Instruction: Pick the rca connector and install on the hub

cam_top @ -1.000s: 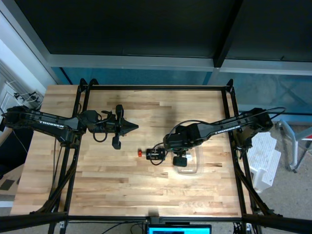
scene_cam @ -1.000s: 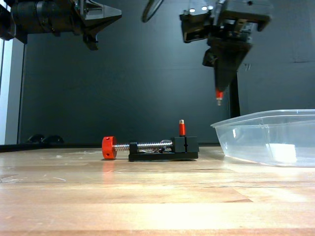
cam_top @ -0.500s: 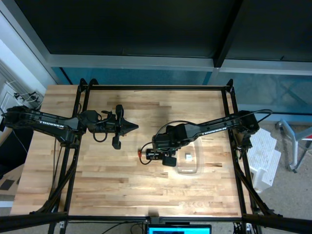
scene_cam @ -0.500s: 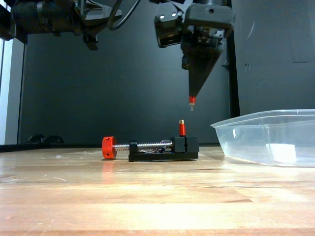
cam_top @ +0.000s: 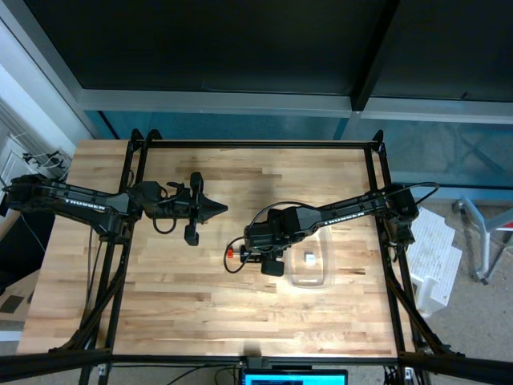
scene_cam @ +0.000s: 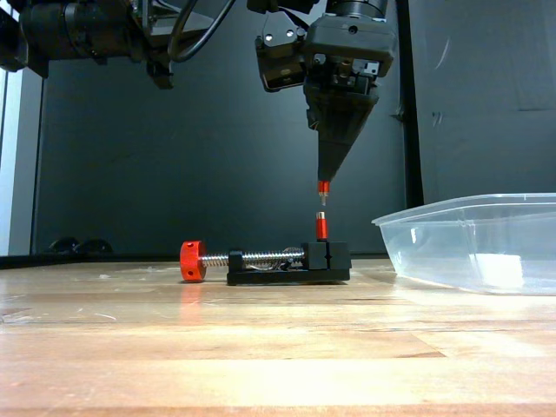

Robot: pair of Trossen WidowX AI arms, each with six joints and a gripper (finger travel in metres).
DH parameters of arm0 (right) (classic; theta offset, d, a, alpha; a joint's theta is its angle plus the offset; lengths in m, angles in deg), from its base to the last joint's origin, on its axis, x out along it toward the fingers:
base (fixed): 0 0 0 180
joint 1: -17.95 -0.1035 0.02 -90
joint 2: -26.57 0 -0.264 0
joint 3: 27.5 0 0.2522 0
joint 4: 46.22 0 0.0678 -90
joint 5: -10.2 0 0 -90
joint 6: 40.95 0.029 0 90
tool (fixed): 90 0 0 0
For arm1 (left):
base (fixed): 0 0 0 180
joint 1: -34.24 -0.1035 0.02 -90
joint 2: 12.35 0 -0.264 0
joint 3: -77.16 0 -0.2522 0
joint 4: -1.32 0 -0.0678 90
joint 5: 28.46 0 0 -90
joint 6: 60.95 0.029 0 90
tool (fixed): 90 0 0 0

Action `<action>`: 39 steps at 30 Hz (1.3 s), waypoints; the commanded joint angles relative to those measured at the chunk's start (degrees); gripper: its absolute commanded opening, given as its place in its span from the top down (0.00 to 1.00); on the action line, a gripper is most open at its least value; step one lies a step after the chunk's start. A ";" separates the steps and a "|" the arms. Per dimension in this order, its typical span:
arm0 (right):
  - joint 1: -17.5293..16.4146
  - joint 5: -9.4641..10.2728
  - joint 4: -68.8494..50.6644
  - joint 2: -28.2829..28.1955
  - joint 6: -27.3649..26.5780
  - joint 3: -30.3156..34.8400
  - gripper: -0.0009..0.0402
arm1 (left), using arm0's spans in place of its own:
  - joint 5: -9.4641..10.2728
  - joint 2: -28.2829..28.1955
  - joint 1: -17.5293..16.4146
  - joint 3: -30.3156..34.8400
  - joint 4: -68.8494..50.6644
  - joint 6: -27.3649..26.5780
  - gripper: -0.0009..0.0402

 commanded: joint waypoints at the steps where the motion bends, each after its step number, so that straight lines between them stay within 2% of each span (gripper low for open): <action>1: -0.07 -0.02 0.26 0.09 0.00 -0.15 0.98 | -0.02 -0.02 0.00 0.00 0.00 0.02 0.98; 8: -0.07 0.04 1.40 -0.81 -0.09 -0.15 0.98 | -0.02 -0.02 0.00 0.00 0.00 0.00 0.98; 11: -0.07 0.96 1.99 -1.49 -0.13 -0.15 0.98 | -0.02 -0.02 0.00 0.00 0.02 0.02 0.98; 39: -0.07 0.37 1.36 -0.68 -0.11 -0.20 0.98 | -0.02 -0.02 -0.02 0.00 0.00 0.02 0.98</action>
